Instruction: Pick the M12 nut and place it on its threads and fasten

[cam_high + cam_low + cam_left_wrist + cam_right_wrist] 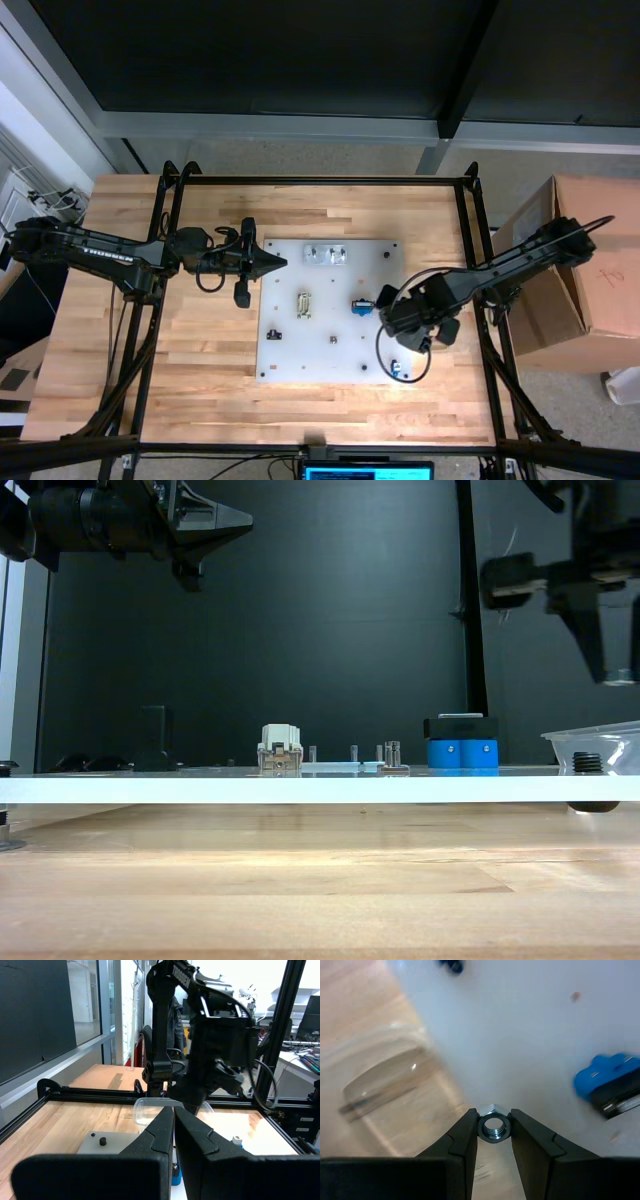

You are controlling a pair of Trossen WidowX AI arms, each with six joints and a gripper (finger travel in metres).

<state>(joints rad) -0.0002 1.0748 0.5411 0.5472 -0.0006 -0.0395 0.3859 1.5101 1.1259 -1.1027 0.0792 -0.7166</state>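
The small silver nut [493, 1127] is held between the fingers of my right gripper [493, 1117], lifted well clear of the white board [300, 350]. In the low view the nut [622, 677] hangs at the tips of the right gripper [615, 672], high above the black ribbed stud [589, 763]. The stud is bare and its ribs show. My right gripper [405, 335] hovers over the board's near right part. My left gripper [278, 262] is shut and empty, raised over the board's left edge.
A clear tray [600, 742] stands behind the stud at the board's right edge, and also shows as the tray [385, 1077] beside the board. A blue block [462, 750], a white connector [280, 750] and small posts stand mid-board. A cardboard box [580, 270] stands right of the table.
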